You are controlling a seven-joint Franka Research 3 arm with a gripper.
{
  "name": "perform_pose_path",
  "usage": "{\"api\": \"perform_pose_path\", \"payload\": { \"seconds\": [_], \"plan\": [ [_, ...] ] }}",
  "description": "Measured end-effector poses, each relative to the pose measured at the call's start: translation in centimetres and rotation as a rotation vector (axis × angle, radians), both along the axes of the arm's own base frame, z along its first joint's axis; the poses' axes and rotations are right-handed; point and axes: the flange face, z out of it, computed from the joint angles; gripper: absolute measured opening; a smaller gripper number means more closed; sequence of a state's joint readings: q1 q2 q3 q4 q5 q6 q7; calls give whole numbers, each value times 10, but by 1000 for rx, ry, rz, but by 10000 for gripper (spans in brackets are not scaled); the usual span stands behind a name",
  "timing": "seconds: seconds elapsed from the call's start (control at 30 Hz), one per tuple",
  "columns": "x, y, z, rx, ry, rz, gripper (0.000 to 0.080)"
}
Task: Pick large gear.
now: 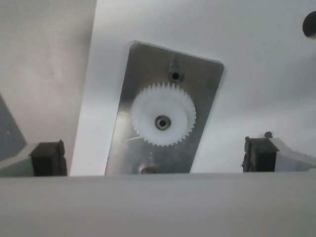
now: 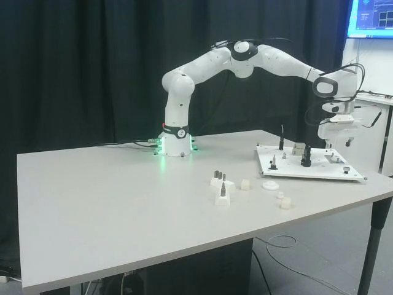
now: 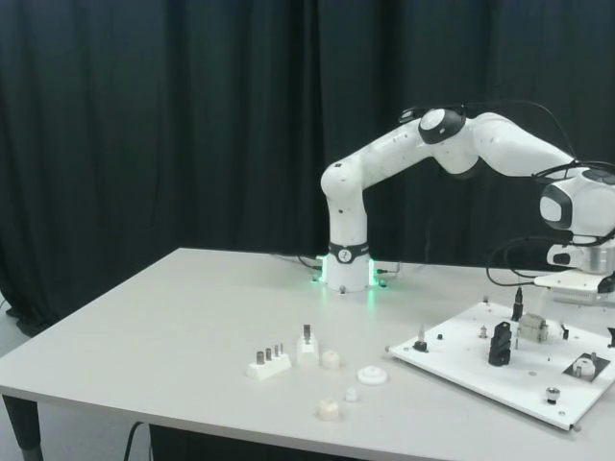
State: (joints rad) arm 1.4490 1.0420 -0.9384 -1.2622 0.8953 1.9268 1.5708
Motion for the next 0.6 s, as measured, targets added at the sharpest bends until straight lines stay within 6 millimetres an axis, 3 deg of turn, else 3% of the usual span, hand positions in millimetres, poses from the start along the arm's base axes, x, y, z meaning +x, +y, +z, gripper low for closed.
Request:
{"api": "perform_pose_path", "payload": {
  "seconds": [0.6],
  "plan": [
    [5,0,15,11,-23,-1,800]
  ]
}}
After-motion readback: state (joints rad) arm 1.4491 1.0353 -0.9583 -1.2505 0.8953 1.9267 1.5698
